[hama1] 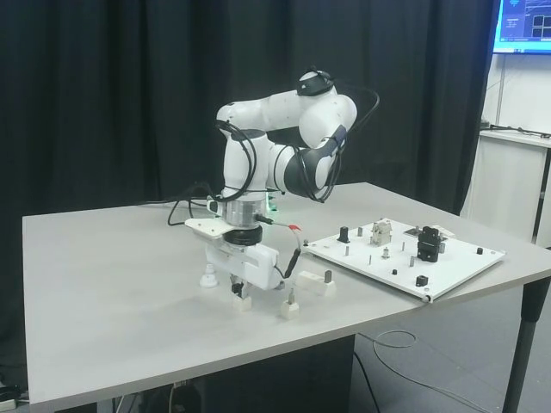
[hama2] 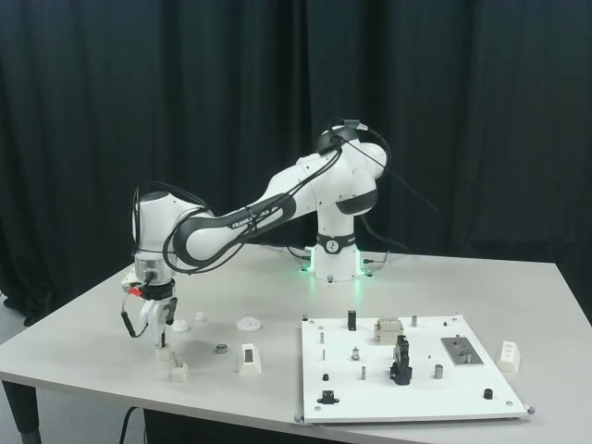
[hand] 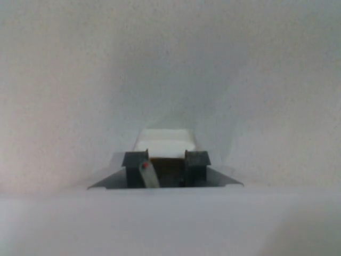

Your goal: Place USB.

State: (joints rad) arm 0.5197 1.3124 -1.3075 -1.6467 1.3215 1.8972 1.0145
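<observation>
My gripper (hama1: pixel 241 291) hangs low over the table's front left part (hama2: pixel 163 340). In the wrist view its two dark grey fingers (hand: pixel 136 166) stand close on either side of a small white block-like piece, the USB (hand: pixel 165 143). The room views show this white piece (hama1: pixel 241 299) under the fingertips, at or just above the grey table top (hama2: pixel 164 352). I cannot tell whether it touches the table. A thin white cable end (hand: pixel 149 175) lies beside one finger.
A second small white piece (hama1: pixel 291 308) and a white slotted block (hama1: pixel 317 282) stand close by. White gears (hama2: pixel 248 324) lie behind the gripper. The white assembly board (hama2: pixel 462 393) with black and grey fittings fills the right half of the table.
</observation>
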